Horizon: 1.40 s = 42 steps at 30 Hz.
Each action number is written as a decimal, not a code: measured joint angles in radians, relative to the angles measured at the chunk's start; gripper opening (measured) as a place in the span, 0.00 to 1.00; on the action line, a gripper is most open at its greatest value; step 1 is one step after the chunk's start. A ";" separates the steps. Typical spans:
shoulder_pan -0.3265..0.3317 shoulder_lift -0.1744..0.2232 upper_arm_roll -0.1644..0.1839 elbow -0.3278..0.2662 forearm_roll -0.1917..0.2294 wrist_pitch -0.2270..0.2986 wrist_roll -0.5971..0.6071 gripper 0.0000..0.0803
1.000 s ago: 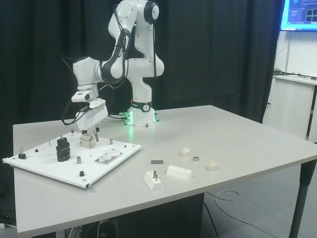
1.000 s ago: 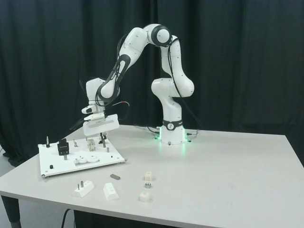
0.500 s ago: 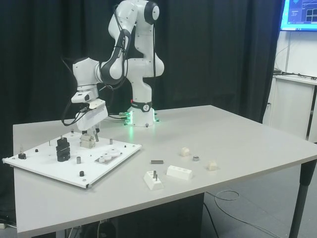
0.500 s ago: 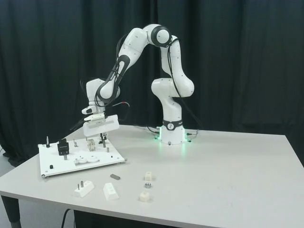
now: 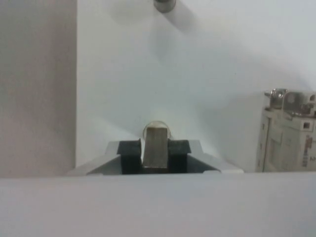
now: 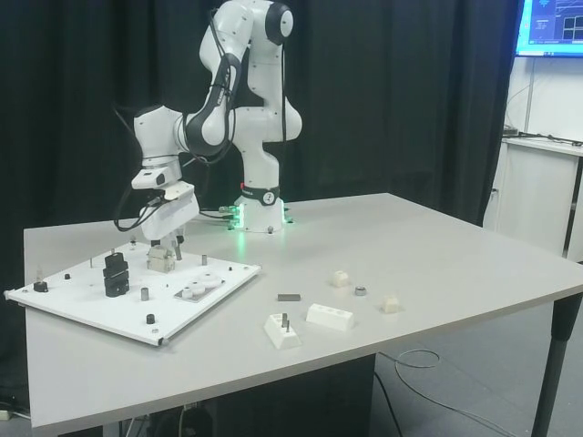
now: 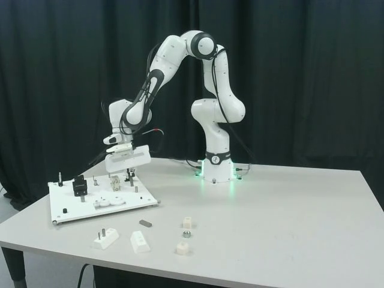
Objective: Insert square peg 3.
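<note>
My gripper [image 5: 155,157] is shut on a grey square peg [image 5: 155,146], which stands upright between the black finger pads. The peg's tip is just over a small round socket [image 5: 157,128] in the white board [image 5: 207,74]; whether they touch I cannot tell. In the first room view the gripper [image 6: 175,244] hangs low over the far part of the board [image 6: 82,305], beside a small white-grey part [image 6: 161,259]. The second room view shows the gripper [image 7: 129,174] at the board's [image 7: 72,213] back edge.
On the board stand a black block [image 6: 115,273], white gears [image 6: 197,289] and short pins. A white-grey clamp part [image 5: 287,131] and a round pin [image 5: 164,4] are near the peg. Loose on the table: a grey bar [image 6: 289,296], white holders [image 6: 283,330], small cubes [image 6: 340,279].
</note>
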<state>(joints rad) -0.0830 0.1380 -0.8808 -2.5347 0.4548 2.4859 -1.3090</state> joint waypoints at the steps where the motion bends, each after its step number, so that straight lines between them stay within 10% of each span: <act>1: 0.000 0.000 0.001 0.000 0.005 -0.001 -0.002 0.13; 42: 0.001 0.017 0.013 0.000 0.044 0.003 -0.023 0.13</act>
<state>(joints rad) -0.0823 0.1551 -0.8681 -2.5348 0.4992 2.4889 -1.3324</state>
